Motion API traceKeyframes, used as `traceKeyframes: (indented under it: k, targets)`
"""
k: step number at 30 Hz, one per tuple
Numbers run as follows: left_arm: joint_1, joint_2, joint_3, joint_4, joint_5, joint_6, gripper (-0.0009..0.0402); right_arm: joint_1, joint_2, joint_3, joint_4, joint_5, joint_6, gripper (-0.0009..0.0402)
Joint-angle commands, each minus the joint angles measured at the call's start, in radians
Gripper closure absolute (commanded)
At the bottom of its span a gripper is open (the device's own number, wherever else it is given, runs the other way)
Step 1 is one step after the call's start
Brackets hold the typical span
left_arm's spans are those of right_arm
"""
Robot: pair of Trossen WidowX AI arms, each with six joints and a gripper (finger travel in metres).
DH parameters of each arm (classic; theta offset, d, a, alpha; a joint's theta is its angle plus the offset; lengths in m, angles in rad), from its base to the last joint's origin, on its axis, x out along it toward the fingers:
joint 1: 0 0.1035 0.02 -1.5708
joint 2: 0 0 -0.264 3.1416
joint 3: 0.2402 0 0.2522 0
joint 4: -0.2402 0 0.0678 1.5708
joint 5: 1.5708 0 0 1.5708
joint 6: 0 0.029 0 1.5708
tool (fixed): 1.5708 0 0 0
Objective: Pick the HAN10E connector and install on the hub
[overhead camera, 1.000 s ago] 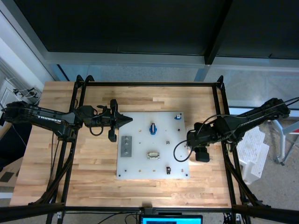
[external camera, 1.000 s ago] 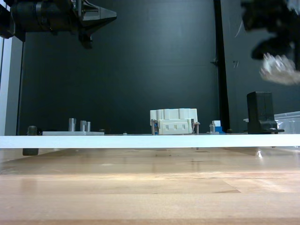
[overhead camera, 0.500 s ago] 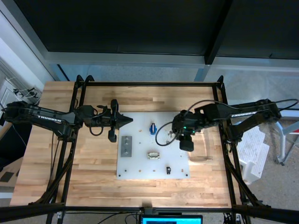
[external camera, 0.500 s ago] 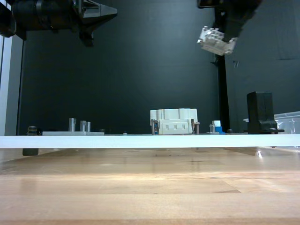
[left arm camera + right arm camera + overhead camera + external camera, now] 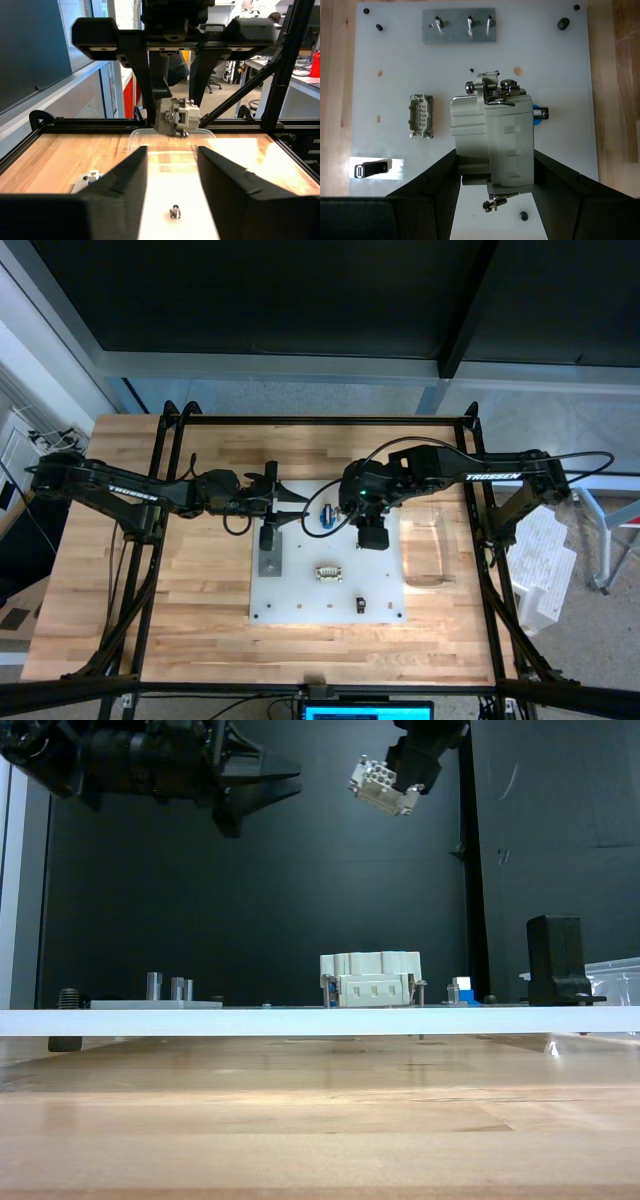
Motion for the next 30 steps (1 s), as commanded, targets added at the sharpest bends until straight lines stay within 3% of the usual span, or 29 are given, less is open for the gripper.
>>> traceKeyframes:
  k: [1,6,11,22,30]
  targets:
    - [-0.003,0.027,0.032,-0.018,0.000,0.030,0.0199,-0.002,0.036,0.045,0.000,0.000,0.000,0.0244]
    - [-0.006,0.060,0.117,-0.165,0.005,0.052,0.0140,-0.003,0.087,0.102,-0.003,0.001,0.001,0.0244]
    - [-0.008,0.072,0.153,-0.196,0.023,0.080,0.0112,-0.006,0.106,0.108,-0.005,0.003,0.002,0.0244]
    - [-0.010,0.072,0.171,-0.209,0.024,0.095,0.0119,-0.013,0.106,0.106,0.016,0.003,0.011,0.0244]
    - [-0.010,0.130,0.249,-0.259,-0.009,0.103,0.0122,-0.017,0.106,0.106,0.031,-0.001,0.005,0.0244]
